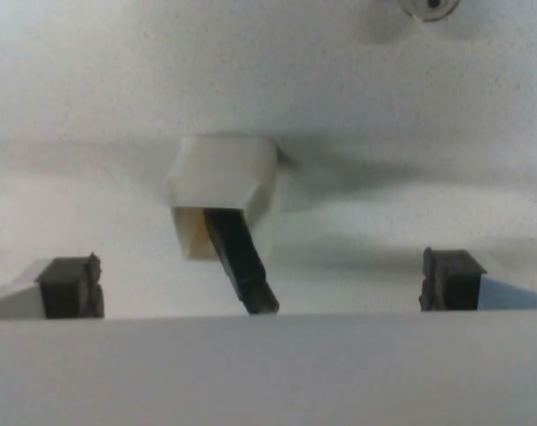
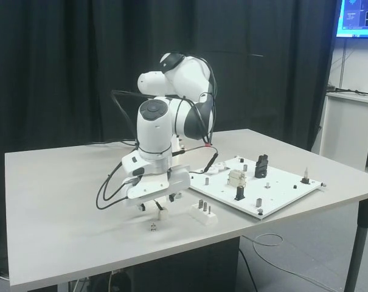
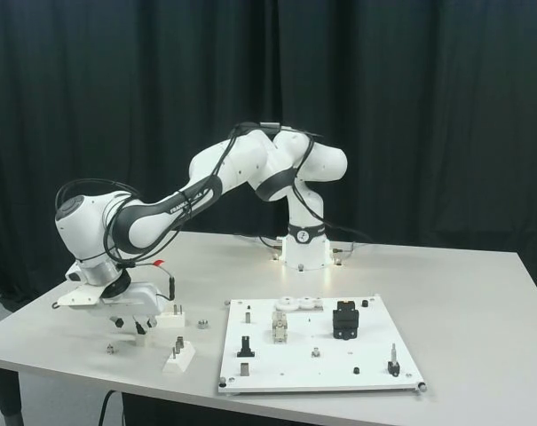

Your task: Pick USB.

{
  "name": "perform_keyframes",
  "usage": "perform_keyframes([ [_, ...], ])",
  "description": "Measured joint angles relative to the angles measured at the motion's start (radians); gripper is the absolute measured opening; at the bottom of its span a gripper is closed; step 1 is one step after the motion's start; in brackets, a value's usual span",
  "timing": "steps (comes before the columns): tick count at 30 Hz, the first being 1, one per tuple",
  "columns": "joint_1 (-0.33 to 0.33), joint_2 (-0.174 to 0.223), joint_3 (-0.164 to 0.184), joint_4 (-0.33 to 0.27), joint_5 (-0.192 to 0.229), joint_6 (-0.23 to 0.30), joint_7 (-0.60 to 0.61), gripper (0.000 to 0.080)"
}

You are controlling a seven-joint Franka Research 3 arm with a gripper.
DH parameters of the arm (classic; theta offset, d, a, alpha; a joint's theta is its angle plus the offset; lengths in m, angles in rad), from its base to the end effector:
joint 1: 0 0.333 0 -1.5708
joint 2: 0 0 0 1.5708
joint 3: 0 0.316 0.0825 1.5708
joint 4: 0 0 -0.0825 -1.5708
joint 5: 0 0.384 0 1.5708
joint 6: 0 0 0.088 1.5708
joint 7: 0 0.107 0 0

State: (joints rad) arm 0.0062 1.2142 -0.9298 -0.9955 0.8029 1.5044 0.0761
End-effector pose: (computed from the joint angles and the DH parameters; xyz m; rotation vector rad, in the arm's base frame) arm 0.6592 -0.3242 0.2086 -2.7985 1.2422 0.5600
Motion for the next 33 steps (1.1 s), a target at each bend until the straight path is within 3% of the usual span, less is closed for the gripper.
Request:
perform_keyframes([
  [7,-0.020,-0.016,0.045,0.005,-0.038,0.007,0.013,0.0800],
  [8,-0.023,-0.019,0.052,0.006,-0.043,0.007,0.014,0.0658],
  [14,-0.035,-0.033,0.081,0.007,-0.065,0.010,0.020,0.0658],
  [15,-0.036,-0.034,0.083,0.007,-0.067,0.010,0.021,0.0502],
  [23,-0.037,-0.035,0.087,0.010,-0.068,0.013,0.022,0.0502],
  [24,-0.037,-0.035,0.087,0.010,-0.068,0.013,0.022,0.0136],
  [32,-0.037,-0.037,0.089,0.012,-0.069,0.016,0.023,0.0136],
  [33,-0.037,-0.038,0.089,0.012,-0.069,0.016,0.023,0.0061],
])
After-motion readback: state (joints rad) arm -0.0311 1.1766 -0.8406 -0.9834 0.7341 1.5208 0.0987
